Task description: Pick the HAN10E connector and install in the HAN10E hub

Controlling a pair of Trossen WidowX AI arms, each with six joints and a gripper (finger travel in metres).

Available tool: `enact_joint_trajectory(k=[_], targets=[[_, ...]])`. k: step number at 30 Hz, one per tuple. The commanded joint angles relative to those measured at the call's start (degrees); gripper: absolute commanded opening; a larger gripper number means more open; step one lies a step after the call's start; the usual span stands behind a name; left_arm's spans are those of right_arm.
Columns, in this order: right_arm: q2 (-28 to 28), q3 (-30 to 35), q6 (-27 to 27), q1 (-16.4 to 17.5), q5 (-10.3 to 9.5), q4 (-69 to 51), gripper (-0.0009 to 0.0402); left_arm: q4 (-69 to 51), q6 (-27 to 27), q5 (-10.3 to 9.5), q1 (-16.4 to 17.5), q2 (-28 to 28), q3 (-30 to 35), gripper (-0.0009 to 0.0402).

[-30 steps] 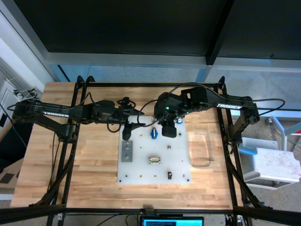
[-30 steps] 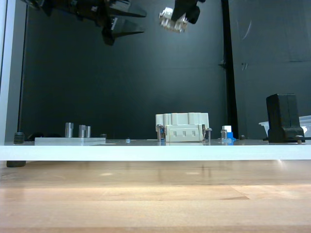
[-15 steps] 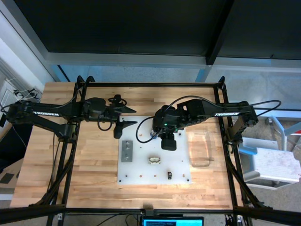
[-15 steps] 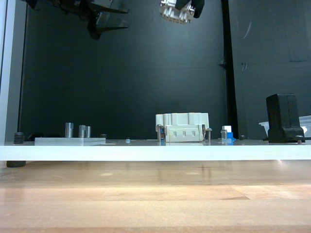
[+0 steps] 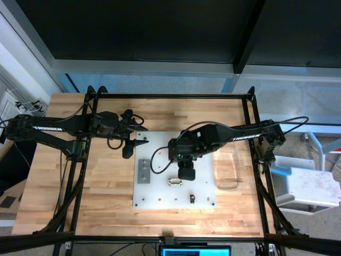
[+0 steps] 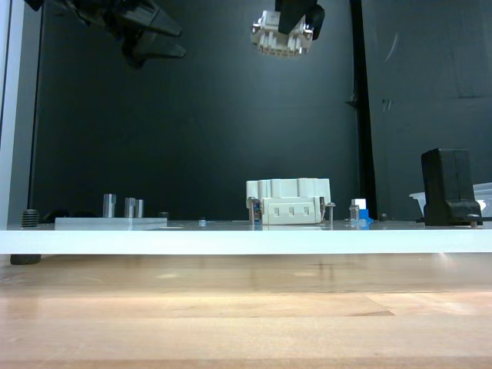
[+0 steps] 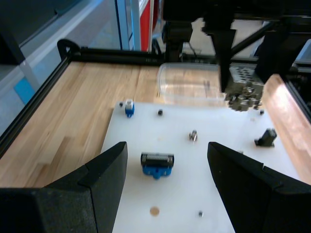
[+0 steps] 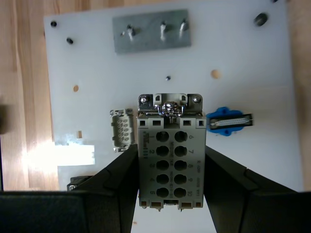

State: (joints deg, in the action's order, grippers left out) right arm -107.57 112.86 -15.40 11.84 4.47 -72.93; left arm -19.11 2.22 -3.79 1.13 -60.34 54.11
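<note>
The HAN10E connector (image 8: 170, 160), a pale grey-beige block with two rows of holes, sits clamped between the fingers of my right gripper (image 8: 170, 194), which is shut on it. In the low view the connector (image 6: 280, 34) hangs high in the air, roughly over the HAN10E hub (image 6: 290, 201). The hub (image 5: 175, 182) is bolted to the white plate (image 5: 160, 198), just beside and below the right gripper (image 5: 185, 173). Seen along the right wrist, the hub (image 8: 122, 131) lies next to the connector. My left gripper (image 5: 136, 140) stands open over the plate's far left corner, with nothing between its fingers (image 7: 92, 189).
A grey metal block with pins (image 5: 144, 172) is on the plate's left side. A blue part (image 7: 157, 164) and small black parts (image 5: 192, 199) are also on the plate. A clear container (image 5: 226, 169) stands to the right of the plate.
My right gripper has carried the connector toward the table's near side, to a spot above the hub. The left arm has drawn back to the left.
</note>
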Motion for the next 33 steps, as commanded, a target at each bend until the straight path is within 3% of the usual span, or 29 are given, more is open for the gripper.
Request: enact_joint_trajectory(k=[1,6,9,18,24,27,33], targets=[[-1.7,0.0,-1.4,1.0,-0.04,0.1,0.0114,-2.1,-0.2,0.76,0.0,0.9,0.0,0.0228],[-3.9,0.0,-3.2,2.4,-0.28,0.3,0.0114,-3.9,-0.5,1.18,0.0,2.8,0.0,0.0227],[-5.0,0.0,-3.8,2.8,-1.53,0.9,0.0114,-5.6,-0.5,1.18,0.0,3.8,0.0,0.0227],[-8.4,0.0,-1.5,3.3,-2.56,1.6,0.0114,-8.1,-0.6,1.16,0.0,4.1,0.0,0.0227],[-10.1,0.0,-0.1,3.3,-2.4,2.7,0.0114,-7.6,-0.6,1.16,0.0,4.1,0.0,0.0227],[-11.0,0.0,0.0,3.3,-1.27,2.9,0.0114,-7.6,-0.6,1.18,0.0,4.0,0.0,0.0227],[-13.5,0.0,0.3,3.3,-1.4,3.4,0.0114,-7.6,-0.6,1.18,0.0,4.0,0.0,0.0228]])
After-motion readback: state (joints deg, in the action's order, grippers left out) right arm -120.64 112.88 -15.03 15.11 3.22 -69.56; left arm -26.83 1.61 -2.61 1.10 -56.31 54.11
